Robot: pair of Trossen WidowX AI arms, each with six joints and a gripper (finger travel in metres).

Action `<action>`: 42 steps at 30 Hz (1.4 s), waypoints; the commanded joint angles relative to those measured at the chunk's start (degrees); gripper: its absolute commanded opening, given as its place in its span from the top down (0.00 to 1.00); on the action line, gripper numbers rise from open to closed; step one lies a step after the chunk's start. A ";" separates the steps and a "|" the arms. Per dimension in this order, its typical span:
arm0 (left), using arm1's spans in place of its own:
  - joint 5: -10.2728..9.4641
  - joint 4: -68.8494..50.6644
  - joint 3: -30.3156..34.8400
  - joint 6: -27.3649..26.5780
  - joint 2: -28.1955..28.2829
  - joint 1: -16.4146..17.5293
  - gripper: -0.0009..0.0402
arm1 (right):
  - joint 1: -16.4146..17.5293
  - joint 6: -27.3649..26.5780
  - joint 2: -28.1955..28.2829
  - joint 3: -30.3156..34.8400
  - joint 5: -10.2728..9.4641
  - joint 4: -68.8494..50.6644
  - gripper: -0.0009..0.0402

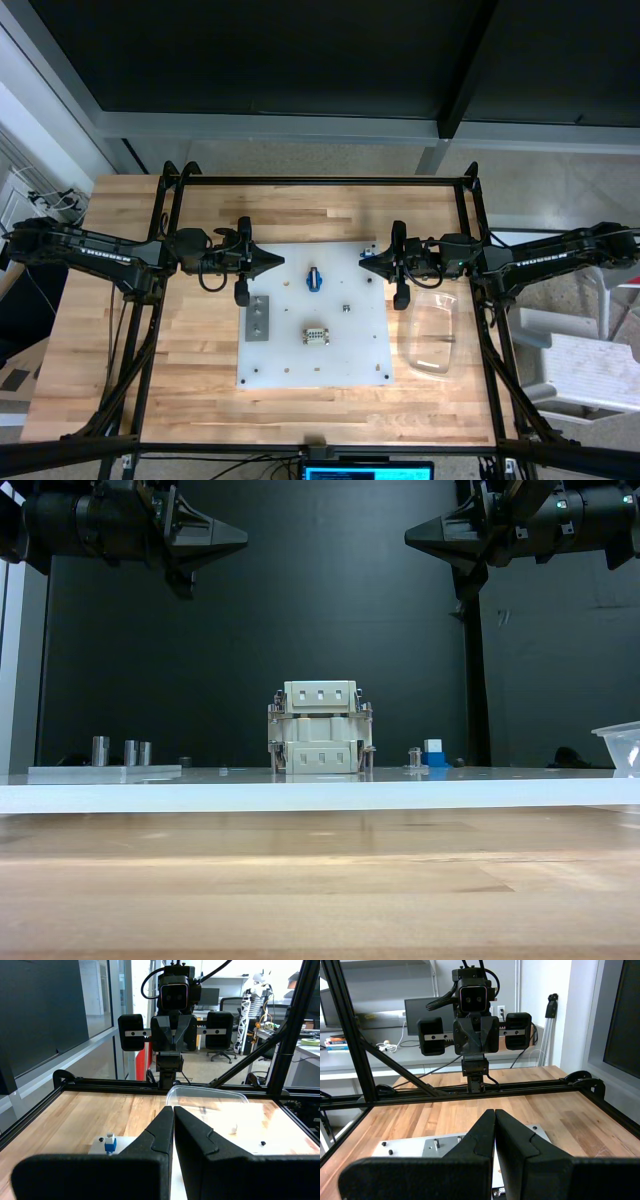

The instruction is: Remove the HAN10-E connector and place it in the container

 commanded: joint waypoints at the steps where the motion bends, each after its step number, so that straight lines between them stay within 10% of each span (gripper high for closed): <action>1: 0.00 0.02 0.00 0.00 0.00 0.02 0.98 | 0.04 1.60 0.00 0.72 -0.04 -0.44 0.98; 20: -0.02 0.02 0.00 0.00 0.02 0.00 0.98 | 0.55 3.39 3.67 25.31 -3.10 -40.81 0.98; 42: -0.02 0.02 0.00 0.00 0.02 0.02 0.98 | 2.71 4.33 31.58 61.09 -3.02 -84.52 0.98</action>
